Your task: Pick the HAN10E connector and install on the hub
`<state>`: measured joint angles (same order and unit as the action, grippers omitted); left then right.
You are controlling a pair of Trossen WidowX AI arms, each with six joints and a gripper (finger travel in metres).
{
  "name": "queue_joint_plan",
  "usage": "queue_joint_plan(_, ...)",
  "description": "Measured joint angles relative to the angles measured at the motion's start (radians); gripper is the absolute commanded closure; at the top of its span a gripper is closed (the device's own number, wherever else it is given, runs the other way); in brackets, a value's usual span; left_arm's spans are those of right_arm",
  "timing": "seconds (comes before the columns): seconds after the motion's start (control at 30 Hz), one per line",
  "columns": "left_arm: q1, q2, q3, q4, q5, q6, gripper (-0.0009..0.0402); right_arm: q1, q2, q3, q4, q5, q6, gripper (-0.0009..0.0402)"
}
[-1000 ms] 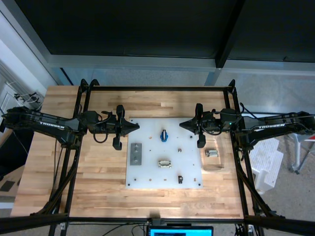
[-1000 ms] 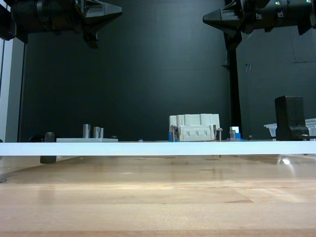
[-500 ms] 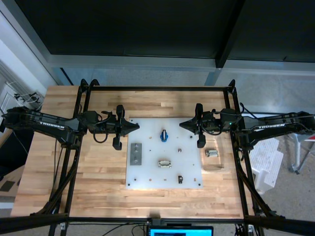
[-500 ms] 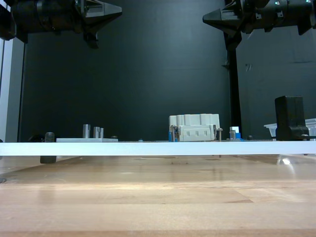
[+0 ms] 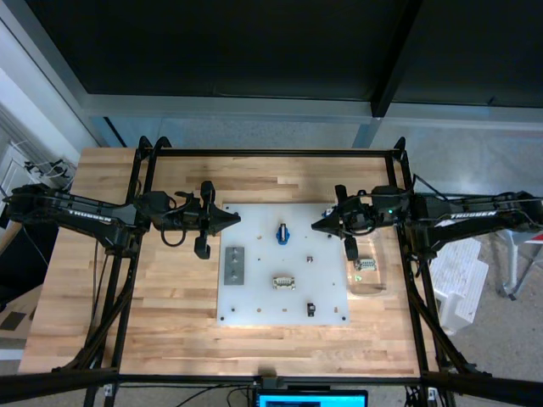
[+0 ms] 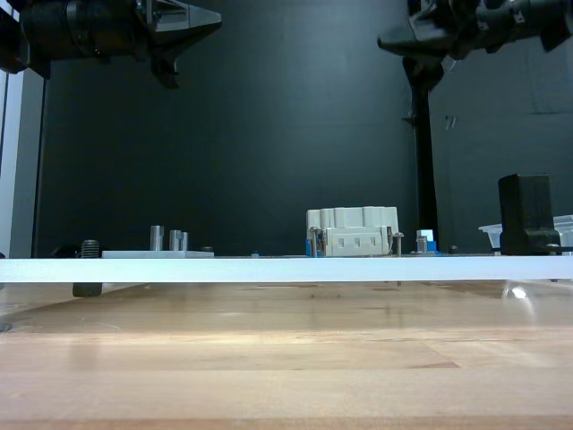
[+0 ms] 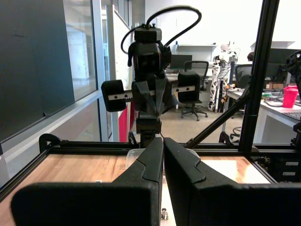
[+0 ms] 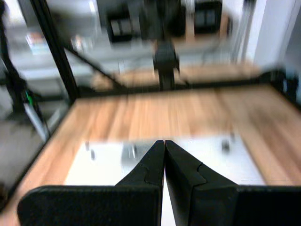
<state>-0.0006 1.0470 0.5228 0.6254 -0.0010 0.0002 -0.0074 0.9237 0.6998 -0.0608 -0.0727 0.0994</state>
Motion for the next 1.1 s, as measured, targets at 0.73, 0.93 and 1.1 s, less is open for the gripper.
queue_joint_plan(0.73, 0.000, 0.000, 0.000, 0.000, 0.000, 0.000, 0.0393, 0.033, 0.003, 0.176, -0.788, 0.001, 0.123, 0.0393)
queue_joint_plan(0.93, 0.000, 0.000, 0.000, 0.000, 0.000, 0.000, 0.0393, 0.058, 0.003, 0.176, -0.882, 0.001, 0.131, 0.0389)
queue_joint_plan(1.1, 0.000, 0.000, 0.000, 0.000, 0.000, 0.000, 0.0393, 0.080, 0.003, 0.176, -0.957, 0.026, 0.151, 0.0344)
